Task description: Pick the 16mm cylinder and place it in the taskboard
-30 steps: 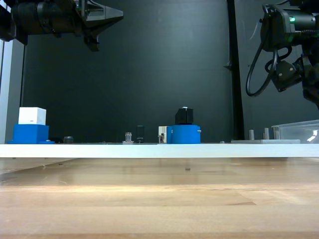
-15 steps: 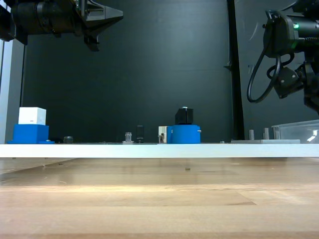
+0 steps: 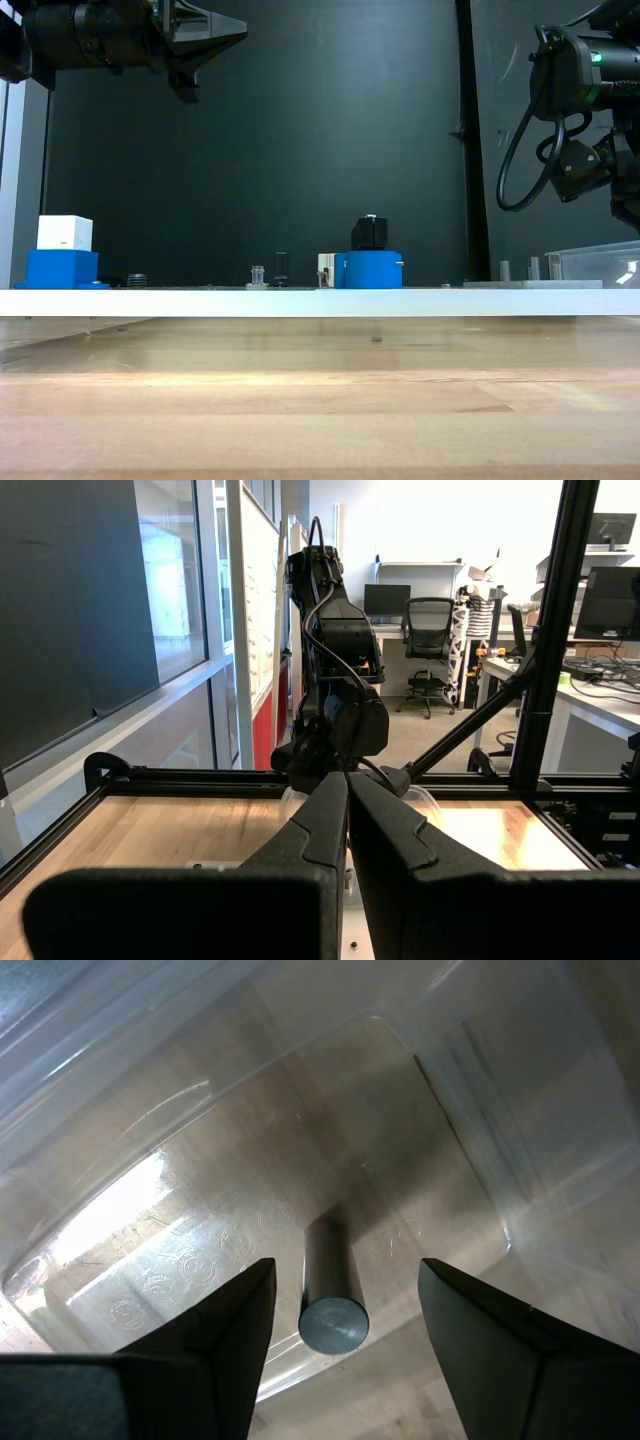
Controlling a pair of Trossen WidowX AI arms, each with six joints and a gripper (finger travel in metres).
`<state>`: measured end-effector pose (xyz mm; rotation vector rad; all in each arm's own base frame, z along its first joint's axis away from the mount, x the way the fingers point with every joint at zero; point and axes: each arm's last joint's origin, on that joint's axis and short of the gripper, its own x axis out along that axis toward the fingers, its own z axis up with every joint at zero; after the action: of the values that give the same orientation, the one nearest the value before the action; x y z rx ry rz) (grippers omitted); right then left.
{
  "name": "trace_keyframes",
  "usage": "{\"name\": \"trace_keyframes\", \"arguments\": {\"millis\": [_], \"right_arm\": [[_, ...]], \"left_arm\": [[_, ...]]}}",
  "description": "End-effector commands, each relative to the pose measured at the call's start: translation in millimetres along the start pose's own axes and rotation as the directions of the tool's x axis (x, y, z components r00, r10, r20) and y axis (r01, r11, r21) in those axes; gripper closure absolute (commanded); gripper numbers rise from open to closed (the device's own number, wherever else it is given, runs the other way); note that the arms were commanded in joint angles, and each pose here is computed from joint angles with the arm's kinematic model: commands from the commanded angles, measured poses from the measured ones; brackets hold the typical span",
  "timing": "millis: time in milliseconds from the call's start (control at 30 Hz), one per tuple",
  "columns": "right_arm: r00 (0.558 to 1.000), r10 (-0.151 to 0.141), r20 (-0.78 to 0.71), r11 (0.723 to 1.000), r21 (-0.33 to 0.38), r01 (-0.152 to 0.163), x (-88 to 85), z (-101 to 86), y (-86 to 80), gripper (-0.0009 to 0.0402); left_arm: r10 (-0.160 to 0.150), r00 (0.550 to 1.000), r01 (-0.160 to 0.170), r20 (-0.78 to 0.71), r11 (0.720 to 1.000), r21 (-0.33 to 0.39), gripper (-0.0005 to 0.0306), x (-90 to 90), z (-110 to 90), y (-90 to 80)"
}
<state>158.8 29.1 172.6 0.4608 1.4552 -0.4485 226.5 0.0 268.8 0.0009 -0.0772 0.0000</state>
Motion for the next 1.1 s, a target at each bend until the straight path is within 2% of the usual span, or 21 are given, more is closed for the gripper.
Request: {"name": "trace_keyframes", "arguments": {"millis": [33, 667, 1100], "right_arm": [[1.000, 0.001, 0.000, 1.000, 0.002, -0.001, -0.1, 0.0, 0.0, 0.0225], [1.000, 0.012, -0.012, 1.000, -0.002, -0.012, -0.2, -0.4, 0.3, 0.0336], [1.000, 0.013, -0.011, 1.000, -0.005, -0.013, -0.4, -0.5, 0.3, 0.0369]], "left_arm": [[0.000, 1.000, 0.000, 0.001, 1.000, 0.000, 0.0300, 0.0, 0.2, 0.1], [0.000, 1.000, 0.000, 0.001, 1.000, 0.000, 0.0300, 0.0, 0.2, 0.0], [0.000, 1.000, 0.000, 0.001, 1.000, 0.000, 0.0300, 0.0, 0.2, 0.0]]}}
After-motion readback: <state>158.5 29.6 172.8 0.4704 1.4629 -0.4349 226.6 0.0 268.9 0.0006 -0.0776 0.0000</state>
